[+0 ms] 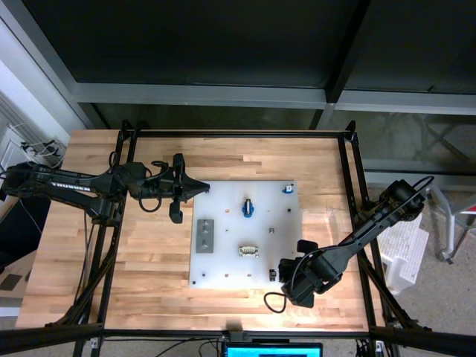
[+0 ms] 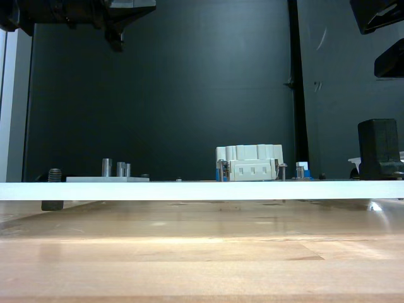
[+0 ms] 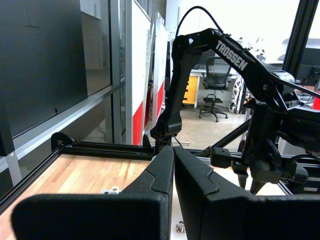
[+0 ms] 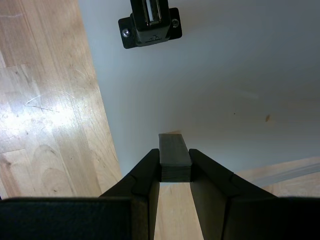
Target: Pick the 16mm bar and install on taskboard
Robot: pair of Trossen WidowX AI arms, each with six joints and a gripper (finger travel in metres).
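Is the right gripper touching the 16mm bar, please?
Touching: right wrist view shows the right gripper clamping the 16mm bar over the taskboard's near edge. Left gripper hangs shut at its left edge.

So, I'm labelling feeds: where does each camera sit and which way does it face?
High: above near edge, looking down; left gripper at taskboard's far-left corner, right gripper at its near right.
Low: table height, level across taskboard; left arm overhead.
Left wrist: along shut fingers toward the right arm.
Right wrist: down past fingers holding the 16mm bar.
High, low share the white connector.
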